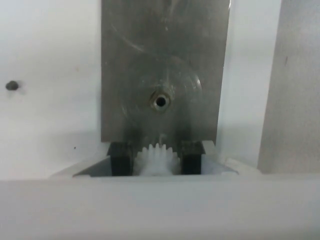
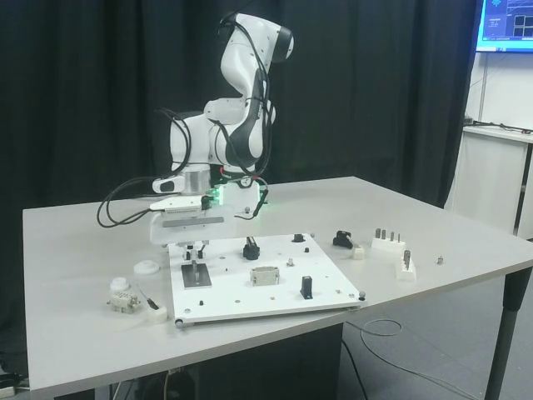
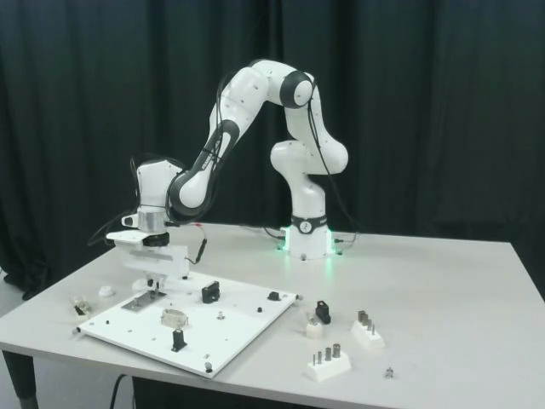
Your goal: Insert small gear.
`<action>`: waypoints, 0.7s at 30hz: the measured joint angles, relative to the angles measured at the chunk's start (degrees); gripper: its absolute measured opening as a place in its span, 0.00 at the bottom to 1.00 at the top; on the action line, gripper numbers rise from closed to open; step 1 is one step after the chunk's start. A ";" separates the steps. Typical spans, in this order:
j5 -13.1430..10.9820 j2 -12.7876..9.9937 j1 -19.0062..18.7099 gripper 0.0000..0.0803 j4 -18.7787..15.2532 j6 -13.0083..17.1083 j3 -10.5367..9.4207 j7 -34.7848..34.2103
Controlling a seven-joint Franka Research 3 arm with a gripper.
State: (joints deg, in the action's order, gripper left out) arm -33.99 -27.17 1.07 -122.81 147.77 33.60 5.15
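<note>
**Gear held over the plate, ready to go in**

1. Gripper (image 1: 157, 159). Its two black fingers are closed on the gear, one on each side, teeth showing between them. It points straight down, a pose that suits a vertical push onto a shaft or into a hole.

2. Gear (image 1: 158, 159). White, small, toothed. Clamped in the gripper and held above the plate, not yet seated as far as can be judged.

3. Plate (image 1: 162, 75). Grey metal, lying on the board directly under the gripper. A round hole (image 1: 160, 102) sits in the middle of a faint circular mark; this is probably the seat for the gear. The gear appears beside the hole, not over it, so a short sideways correction seems needed before lowering.

4. Board (image 2: 275, 296). White, flat on the counter (image 2: 75, 242), carrying the plate and several small black and grey fixtures, each fixed in its own spot so parts stay put during assembly.

5. Loose parts. White blocks with pins (image 3: 328, 362) stand on the counter off the board, well apart from the gripper.

6. Arm (image 3: 255, 94). White, bent over and reaching down to the board's edge.

View notes: only the wrist view shows the gear, its teeth and the hole. The room views show the arm's pose, the board layout and the gripper's height above the plate, which the wrist view does not give.
</note>
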 joint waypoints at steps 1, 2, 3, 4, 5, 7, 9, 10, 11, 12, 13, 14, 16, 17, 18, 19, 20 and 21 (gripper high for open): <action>-0.01 0.00 0.00 0.25 0.00 0.00 0.00 0.07; -0.02 0.00 0.00 0.25 0.00 0.00 0.00 0.12; -0.04 0.00 0.00 0.25 0.00 0.00 0.00 0.16; -0.06 0.00 0.00 0.25 0.00 0.00 0.00 0.21; -0.08 0.00 0.00 0.25 0.00 0.00 0.00 0.25; -0.13 0.00 0.00 0.25 -0.01 0.00 0.00 0.37; -0.20 0.00 0.00 0.25 0.00 0.02 0.00 0.56; -0.24 0.00 0.00 0.25 0.00 0.04 0.00 0.68; -0.28 0.00 0.00 0.25 0.00 0.06 0.00 0.78; -0.31 0.00 0.00 0.25 0.00 0.08 0.00 0.87; -0.35 0.00 0.00 0.25 -0.01 0.09 0.00 0.95; -0.40 -0.01 0.00 0.25 -0.01 0.11 0.00 1.02; -0.50 -0.01 0.00 0.25 -0.01 0.13 0.00 1.13; -0.53 -0.01 0.00 0.25 -0.01 0.14 0.00 1.17; -0.55 -0.02 0.00 0.25 -0.01 0.15 0.00 1.20; -0.59 -0.02 0.00 0.25 -0.01 0.16 0.00 1.24; -0.62 -0.02 0.00 0.25 -0.01 0.16 0.00 1.27; -0.66 -0.02 0.00 0.25 -0.01 0.17 -0.01 1.32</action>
State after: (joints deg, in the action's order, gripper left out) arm -34.65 -27.19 1.07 -122.82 147.94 33.60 6.47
